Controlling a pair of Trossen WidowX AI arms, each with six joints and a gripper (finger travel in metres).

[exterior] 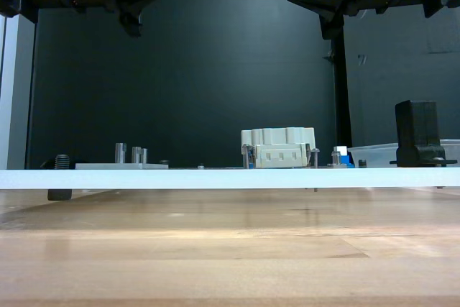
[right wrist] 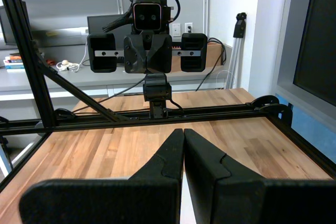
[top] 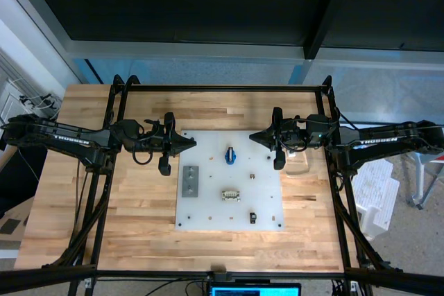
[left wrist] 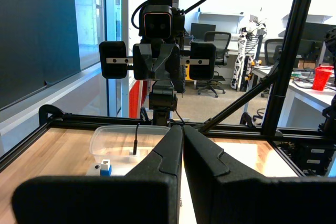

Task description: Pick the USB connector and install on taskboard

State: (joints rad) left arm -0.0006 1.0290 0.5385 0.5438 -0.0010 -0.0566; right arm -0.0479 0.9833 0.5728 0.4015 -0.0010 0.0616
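The right gripper points level across the wooden table, its 2 black fingers pressed together tip to tip. Facing it from beyond the black frame rail hangs the left gripper, seen head-on, with a wrist camera above it.

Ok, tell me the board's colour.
Board white, high view best; left end effector and right end effector hang shut over its far end.

Lab rm w/ office chairs, desks, windows.
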